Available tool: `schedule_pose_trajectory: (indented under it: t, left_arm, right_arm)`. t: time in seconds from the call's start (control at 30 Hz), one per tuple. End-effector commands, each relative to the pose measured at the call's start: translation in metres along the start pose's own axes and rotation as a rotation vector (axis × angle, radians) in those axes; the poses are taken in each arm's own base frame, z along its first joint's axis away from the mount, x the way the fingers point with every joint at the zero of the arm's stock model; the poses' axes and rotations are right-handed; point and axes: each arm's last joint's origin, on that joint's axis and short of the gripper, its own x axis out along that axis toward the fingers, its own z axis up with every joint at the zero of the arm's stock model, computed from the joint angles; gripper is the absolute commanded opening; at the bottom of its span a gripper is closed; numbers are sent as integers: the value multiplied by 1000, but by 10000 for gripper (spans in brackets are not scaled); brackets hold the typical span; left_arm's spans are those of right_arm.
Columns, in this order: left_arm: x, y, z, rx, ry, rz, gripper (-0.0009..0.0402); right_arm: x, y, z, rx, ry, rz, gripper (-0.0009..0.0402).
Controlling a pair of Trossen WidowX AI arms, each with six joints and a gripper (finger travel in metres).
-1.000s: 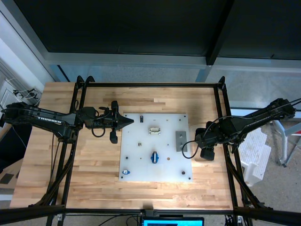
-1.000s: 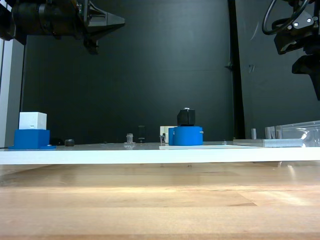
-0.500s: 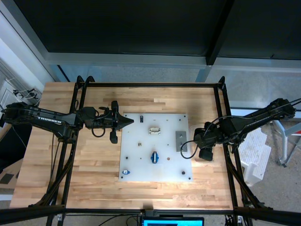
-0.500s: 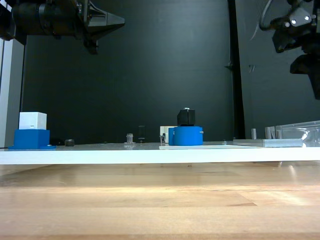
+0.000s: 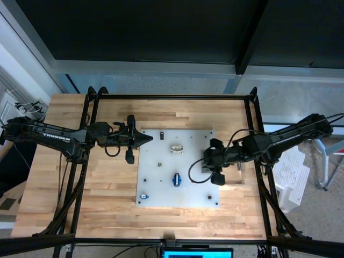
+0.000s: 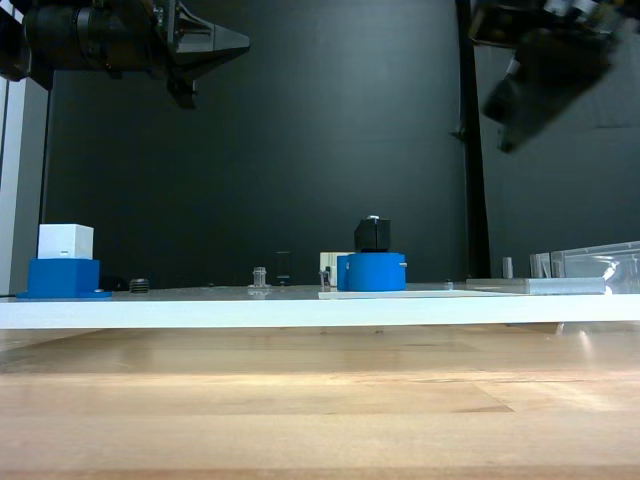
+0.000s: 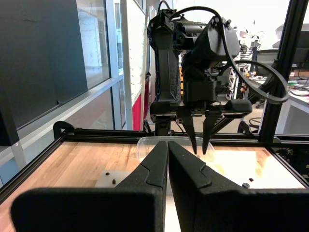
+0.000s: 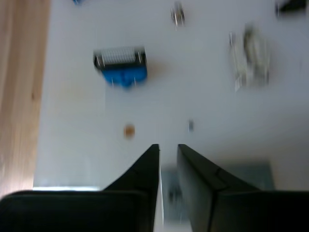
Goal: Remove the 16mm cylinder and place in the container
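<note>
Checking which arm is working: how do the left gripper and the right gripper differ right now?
The left gripper is shut, fingers pressed together; the right gripper is open, with a gap between its fingers. The left gripper points level, by the white board's left edge; the right gripper points down over the grey block at the board's right side. Both hang above the board, holding nothing.

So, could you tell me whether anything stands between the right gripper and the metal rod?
Nothing visible does. The right gripper hangs open above the upright rod on the grey block, with only air between. The left gripper is parked, shut, at the left edge of the white board.
</note>
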Motion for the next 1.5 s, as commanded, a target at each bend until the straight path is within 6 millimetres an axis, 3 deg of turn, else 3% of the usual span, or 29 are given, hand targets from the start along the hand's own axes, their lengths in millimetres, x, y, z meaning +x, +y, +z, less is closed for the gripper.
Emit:
schedule_pose_trajectory:
  t: [0.03, 0.4, 0.6, 1.03, 1.5]
  left_arm:
    - [0, 0, 0, 0, 0, 0, 0]
    - [0, 0, 0, 0, 0, 0, 0]
    - [0, 0, 0, 0, 0, 0, 0]
    - [0, 0, 0, 0, 0, 0, 0]
    - [0, 0, 0, 0, 0, 0, 0]
  right_arm:
    - [6, -3, 17, -45, -109, 10, 3]
    - [9, -32, 58, -100, -457, 22, -1]
    - [6, -50, 67, -96, -657, 61, 0]
    - [4, -63, 46, -50, -904, 48, 0]
    - [-10, -66, 16, -33, -909, 20, 0]
